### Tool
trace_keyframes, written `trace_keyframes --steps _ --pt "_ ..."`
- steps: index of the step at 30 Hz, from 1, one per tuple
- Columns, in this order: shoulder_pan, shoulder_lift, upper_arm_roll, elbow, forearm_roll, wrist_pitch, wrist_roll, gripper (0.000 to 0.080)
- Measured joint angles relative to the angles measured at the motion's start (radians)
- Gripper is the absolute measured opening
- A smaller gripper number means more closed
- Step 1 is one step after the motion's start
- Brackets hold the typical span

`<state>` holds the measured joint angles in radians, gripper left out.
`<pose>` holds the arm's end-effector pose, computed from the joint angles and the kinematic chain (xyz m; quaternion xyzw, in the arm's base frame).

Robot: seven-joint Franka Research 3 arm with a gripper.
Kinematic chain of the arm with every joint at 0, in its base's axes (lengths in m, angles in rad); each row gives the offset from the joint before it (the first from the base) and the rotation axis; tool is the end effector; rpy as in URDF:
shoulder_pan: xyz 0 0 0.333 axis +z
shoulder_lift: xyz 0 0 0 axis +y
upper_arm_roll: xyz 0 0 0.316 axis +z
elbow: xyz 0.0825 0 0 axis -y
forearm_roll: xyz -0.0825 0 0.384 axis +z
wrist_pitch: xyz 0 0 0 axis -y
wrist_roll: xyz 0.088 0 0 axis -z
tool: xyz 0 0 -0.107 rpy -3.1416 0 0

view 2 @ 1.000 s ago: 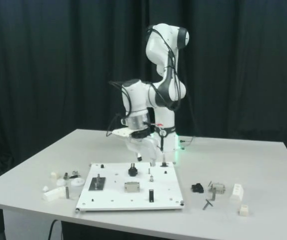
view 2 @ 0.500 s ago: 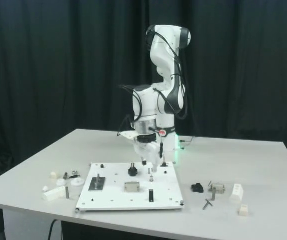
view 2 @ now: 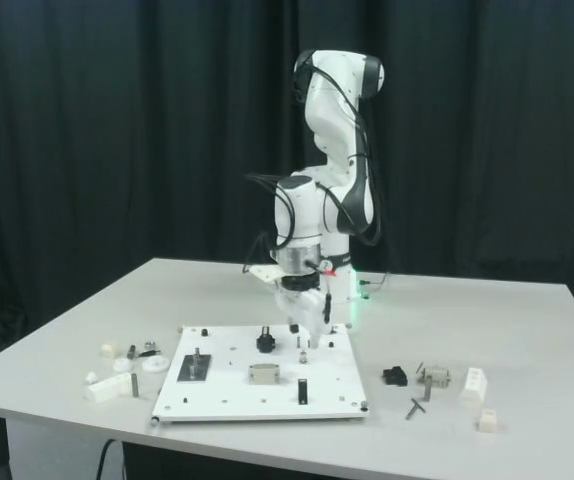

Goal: Remove BNC.

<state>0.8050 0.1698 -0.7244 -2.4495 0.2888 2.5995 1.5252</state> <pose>0.4863 0.0277 0.2513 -0.6667 0.7448 0.0021 0.0267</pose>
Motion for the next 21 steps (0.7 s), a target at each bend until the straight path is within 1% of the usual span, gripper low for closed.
trace_keyframes --steps 8,21 --pt "0.003 0.016 0.004 -0.002 -0.001 0.015 0.006 0.08" --pt "0.002 0.062 0.018 -0.006 -0.002 0.046 0.006 0.08"
